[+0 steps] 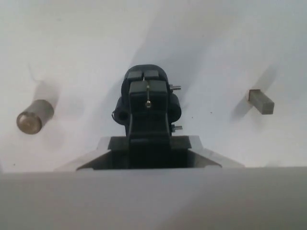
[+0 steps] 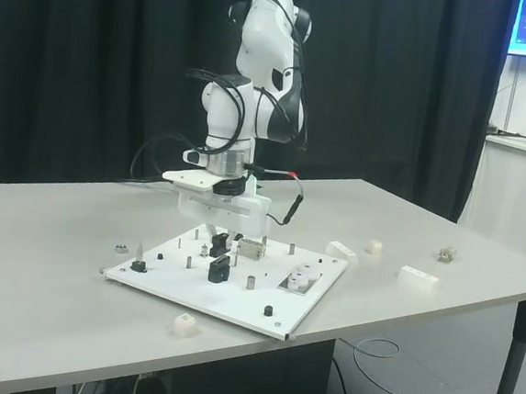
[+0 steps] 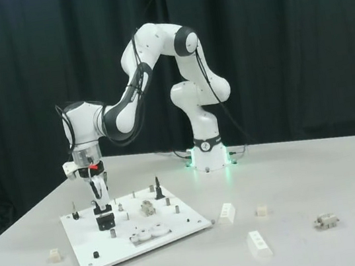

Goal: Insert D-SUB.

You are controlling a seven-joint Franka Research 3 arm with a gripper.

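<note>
Arm reaches out over the white board [image 2: 236, 296] on the grey table [image 2: 57, 234]. Gripper [image 3: 99, 197] hangs low over the board's left-hand part as seen in the second room view, pointing straight down.

Wrist view: the black plug [image 1: 147, 103] sits straight under the wrist, its body rising from the board, two small screw ends showing at its side. The fingers themselves are not clearly seen here; a black block and grey housing fill the lower part of the picture. From the room views the fingers look closed narrow on the plug's top, but contact is a judgement, not plainly shown. Whether the plug is already down in its seat or a little above it, I cannot tell.

Nearby on the board: a grey round peg [image 1: 34, 116] to one side of the plug, a small square peg [image 1: 261, 101] to the other, both well apart from it. A second black block [image 2: 219, 270] stands nearer the board's front edge. Loose white blocks [image 2: 419, 277] lie on the table to the right, off the board.

Step in hand, as I read it: the pressing-in stage, plug over or in its socket.

Next move calls for a straight downward push, plug kept upright and square to the socket, no twist. Risk: a slight tilt would jam the pins.
</note>
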